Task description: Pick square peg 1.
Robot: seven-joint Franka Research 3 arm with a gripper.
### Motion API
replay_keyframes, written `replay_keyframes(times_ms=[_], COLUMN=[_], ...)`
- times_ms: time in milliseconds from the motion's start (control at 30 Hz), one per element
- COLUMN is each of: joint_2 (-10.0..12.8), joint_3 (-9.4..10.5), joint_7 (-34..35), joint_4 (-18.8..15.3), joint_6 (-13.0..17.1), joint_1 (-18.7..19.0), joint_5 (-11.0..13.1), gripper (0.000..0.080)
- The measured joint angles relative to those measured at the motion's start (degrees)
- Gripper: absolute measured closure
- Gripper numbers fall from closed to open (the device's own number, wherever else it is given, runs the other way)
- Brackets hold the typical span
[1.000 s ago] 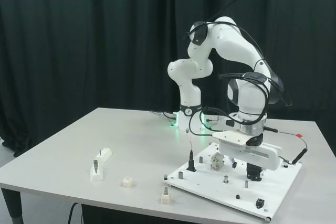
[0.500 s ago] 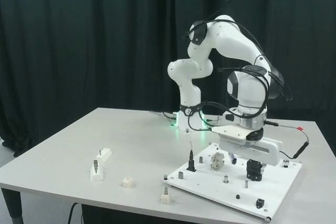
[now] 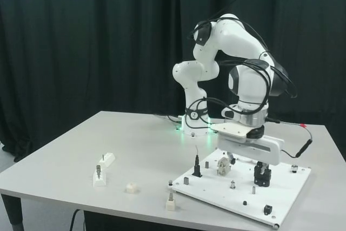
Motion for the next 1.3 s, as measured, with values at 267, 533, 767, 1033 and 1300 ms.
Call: replay_keyframes(times_ms=[267, 533, 767, 1033, 1300], joint_2=[0.0, -0.1, -0.9, -2.0, -2.7], joint_3=[-3.05, -5.92, -6.61, -6.63, -6.61], joint_7=[-5.0, -12.6, -20.0, -30.0, -40.2], joint_4=[1.0, 1.6, 1.6, 1.5, 0.2], joint_6=[-2.2, -4.9, -7.6, -10.7, -11.8], joint_1=[-0.3, -1.8, -5.5, -11.8, -18.4], joint_5=[0.0, 0.0, 0.1, 0.0, -0.1], gripper=[0.0003, 0.0003, 0.0003, 0.0003, 0.0003])
